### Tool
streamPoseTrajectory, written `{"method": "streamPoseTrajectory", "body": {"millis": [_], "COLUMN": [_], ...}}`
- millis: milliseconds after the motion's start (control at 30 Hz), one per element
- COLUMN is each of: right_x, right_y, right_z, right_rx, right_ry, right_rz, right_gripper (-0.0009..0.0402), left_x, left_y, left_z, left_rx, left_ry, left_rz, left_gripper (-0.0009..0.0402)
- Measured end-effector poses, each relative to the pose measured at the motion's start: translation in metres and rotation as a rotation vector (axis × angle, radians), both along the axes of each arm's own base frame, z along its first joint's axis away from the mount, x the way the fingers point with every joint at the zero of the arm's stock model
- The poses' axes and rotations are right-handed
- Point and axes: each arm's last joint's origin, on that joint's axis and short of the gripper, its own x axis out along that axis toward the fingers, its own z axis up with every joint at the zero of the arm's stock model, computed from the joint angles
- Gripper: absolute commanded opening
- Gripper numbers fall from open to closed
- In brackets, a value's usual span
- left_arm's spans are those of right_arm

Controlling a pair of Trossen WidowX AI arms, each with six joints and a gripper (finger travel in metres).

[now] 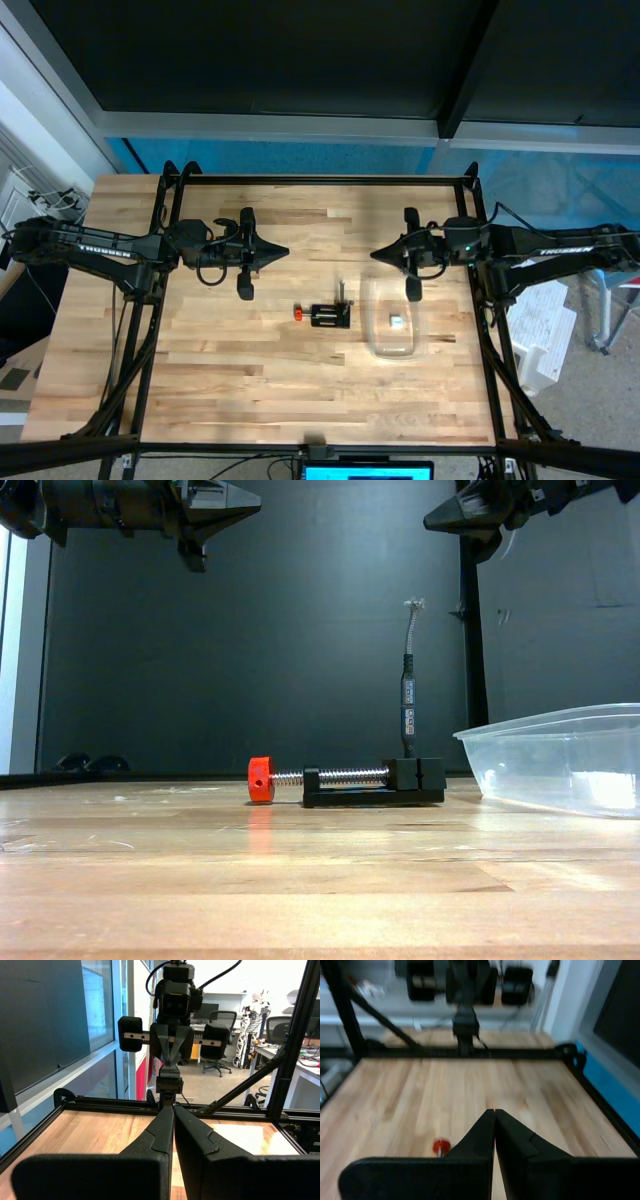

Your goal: Pick the usb-c connector and install on the hub

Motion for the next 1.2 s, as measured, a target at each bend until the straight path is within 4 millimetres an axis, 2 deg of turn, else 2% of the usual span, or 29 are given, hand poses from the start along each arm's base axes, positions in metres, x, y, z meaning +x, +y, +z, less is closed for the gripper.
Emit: {"method": "streamPoseTrajectory", "body": {"millis": [167, 367, 1200], "right_x": [-0.007, -0.016, -0.019], "right_y": [-0.006, -0.008, -0.008], "right_z": [-0.004, -0.011, -0.013], "right_rx": [0.017, 0.012, 0.008], "right_ry": [-0.138, -0.214, -0.221], "right_rz": [0.025, 0.012, 0.012], "right_gripper": [0.0, 0.0, 0.0], "left_x": [0.0, 0.0, 0.0], "left_y": [0.0, 0.0, 0.0], "left_z": [0.0, 0.0, 0.0], "left_rx": [0.0, 0.0, 0.0], "left_ry": [0.0, 0.0, 0.0], "left_rz": [0.0, 0.0, 0.0], "left_gripper": [0.0, 0.0, 0.0]}}
